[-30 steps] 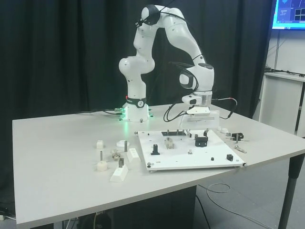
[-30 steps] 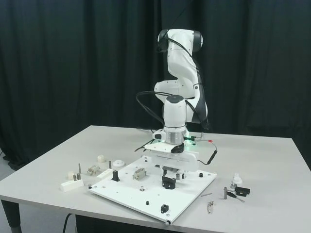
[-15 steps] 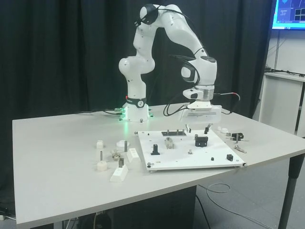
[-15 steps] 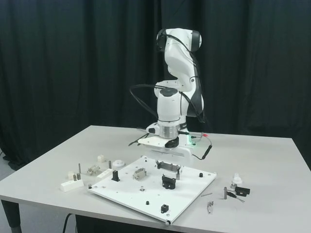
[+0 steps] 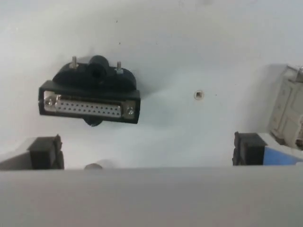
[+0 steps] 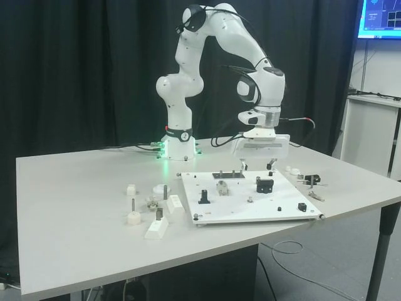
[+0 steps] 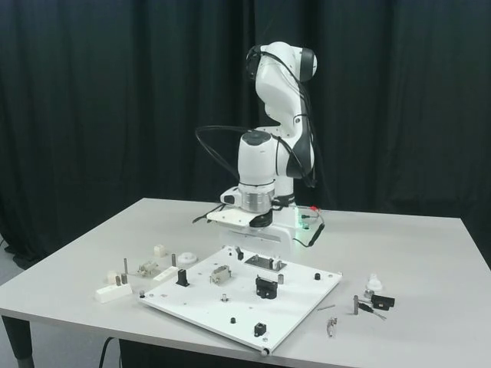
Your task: Remove round peg 4.
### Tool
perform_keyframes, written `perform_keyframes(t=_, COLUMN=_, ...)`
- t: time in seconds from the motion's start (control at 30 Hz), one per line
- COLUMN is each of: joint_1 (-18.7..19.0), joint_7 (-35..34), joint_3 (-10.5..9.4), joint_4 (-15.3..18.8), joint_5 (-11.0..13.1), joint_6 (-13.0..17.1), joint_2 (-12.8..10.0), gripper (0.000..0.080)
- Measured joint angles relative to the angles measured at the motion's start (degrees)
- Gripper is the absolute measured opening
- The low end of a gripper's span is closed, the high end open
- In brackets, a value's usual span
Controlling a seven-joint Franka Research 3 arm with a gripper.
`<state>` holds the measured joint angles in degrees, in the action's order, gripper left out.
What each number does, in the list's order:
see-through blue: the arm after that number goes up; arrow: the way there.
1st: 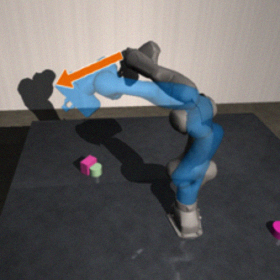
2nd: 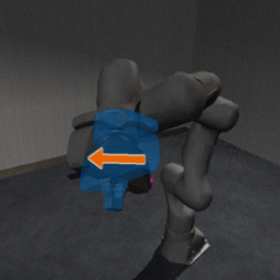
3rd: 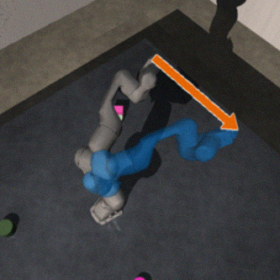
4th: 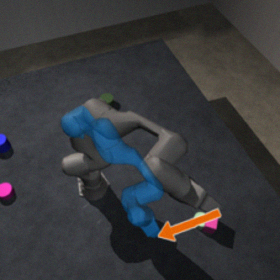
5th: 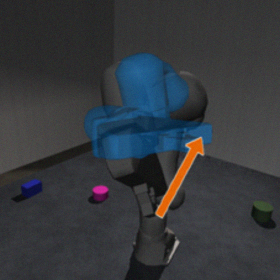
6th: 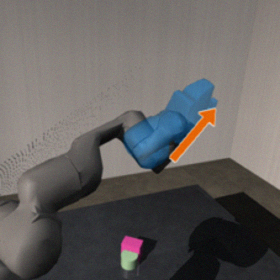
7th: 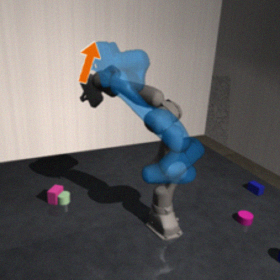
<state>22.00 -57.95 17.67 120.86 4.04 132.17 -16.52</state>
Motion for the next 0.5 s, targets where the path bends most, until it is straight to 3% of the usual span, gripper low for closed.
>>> perform_keyframes(t=0.5, joint_1=1.2, joint_7=1.1, joint_3=-1.13, joint_4=-0.8, joint_5=0.2, joint_6=-4.0, joint_2=3.1, gripper=0.08)
